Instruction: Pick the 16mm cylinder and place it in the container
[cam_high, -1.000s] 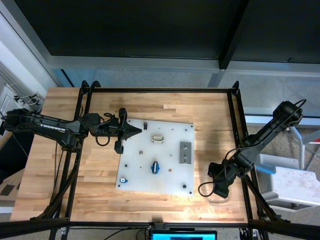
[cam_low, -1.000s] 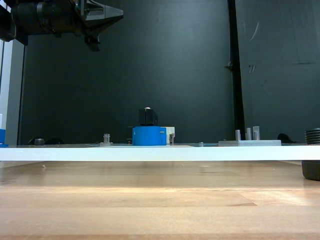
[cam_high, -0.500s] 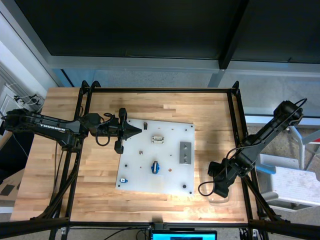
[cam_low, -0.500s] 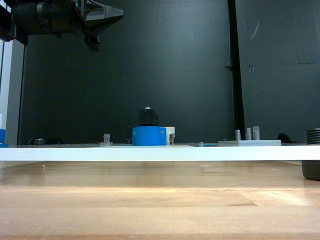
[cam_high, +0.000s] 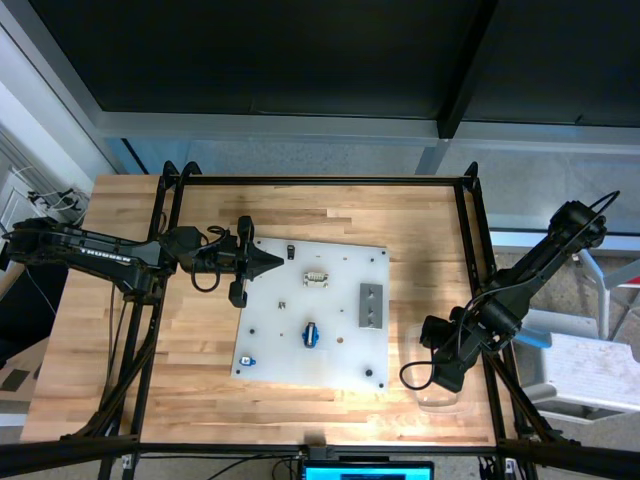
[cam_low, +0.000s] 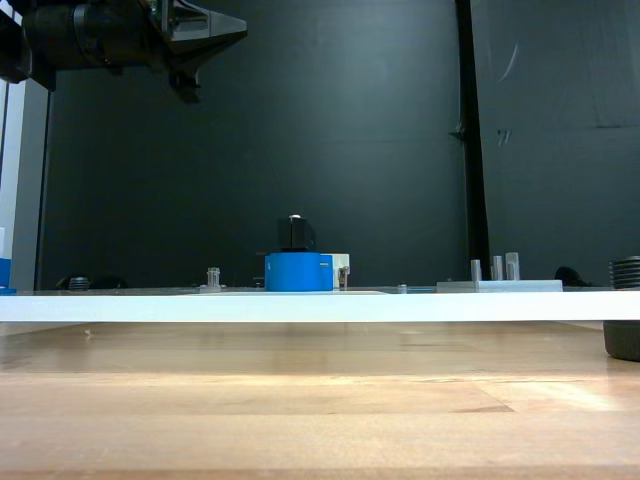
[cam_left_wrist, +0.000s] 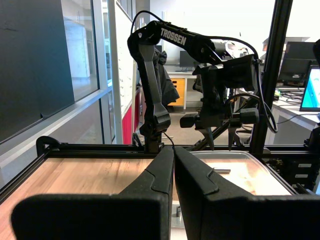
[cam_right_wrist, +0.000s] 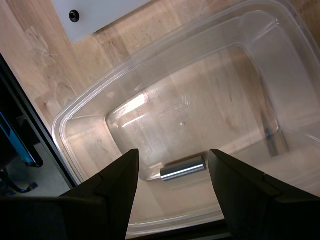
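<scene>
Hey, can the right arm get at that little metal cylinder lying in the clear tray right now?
Probably yes: the right hand hangs open right above the container, and the 16mm cylinder lies uncovered on its floor. The left hand, shut, sits away over the left edge of the board.

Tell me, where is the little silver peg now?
The 16mm cylinder lies on its side inside the container at the table's near right, under the open right gripper. The left gripper hangs shut above the white board's far left corner.
</scene>
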